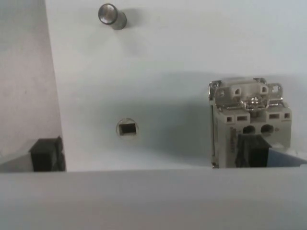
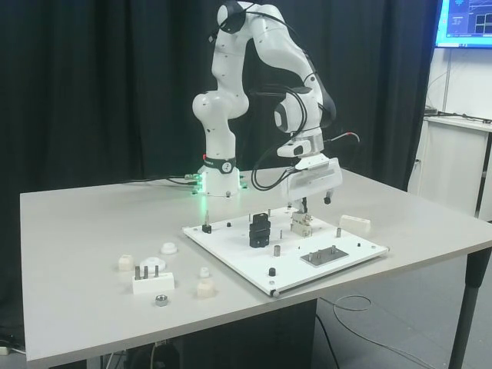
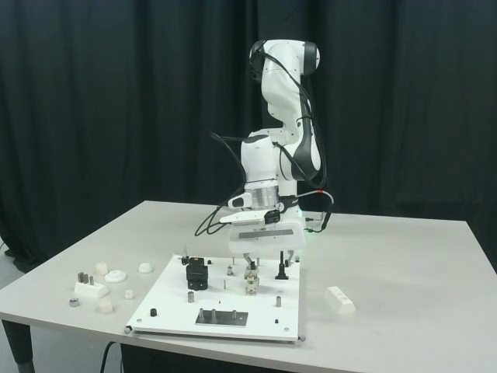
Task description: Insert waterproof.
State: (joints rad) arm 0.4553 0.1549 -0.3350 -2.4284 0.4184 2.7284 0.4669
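Note:
A white connector block [image 1: 249, 120] with a metal clip on top stands on the white board [image 1: 168, 57]. It also shows as the connector block [image 2: 300, 224] in the first room view and the connector block [image 3: 252, 284] in the second. My gripper [image 1: 148, 153] hangs just above the board, open, with its fingers wide apart. One black fingertip [image 1: 252, 149] sits right in front of the connector block; the other fingertip [image 1: 46, 154] is at the board's edge. Nothing is held. The gripper [image 2: 304, 204] is low over the board's middle, as is the gripper [image 3: 264, 264] in the second room view.
On the board are a small rectangular socket [image 1: 127, 129], a metal peg [image 1: 111, 15], a black block [image 2: 260, 229] and a grey plate with pegs [image 2: 324, 256]. A loose white piece [image 2: 354, 223] lies beside the board. Several small white parts [image 2: 154, 277] lie on the grey table [image 2: 92, 223].

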